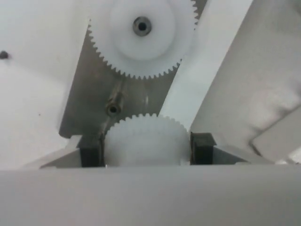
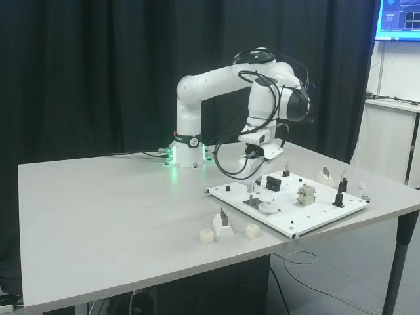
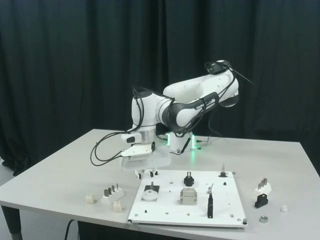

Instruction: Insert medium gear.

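Fingers (image 1: 203,149) are clamped on the medium gear (image 1: 146,141), hanging above the big gear (image 1: 142,35) on the plate (image 1: 89,101).

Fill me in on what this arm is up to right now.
The white Franka arm is carrying a white medium gear, clamped between its two black fingers. The gripper hangs above the white assembly board. In the wrist view a larger white gear already sits on the grey metal plate, and a bare peg stands beside it. The held gear is not yet on any peg.
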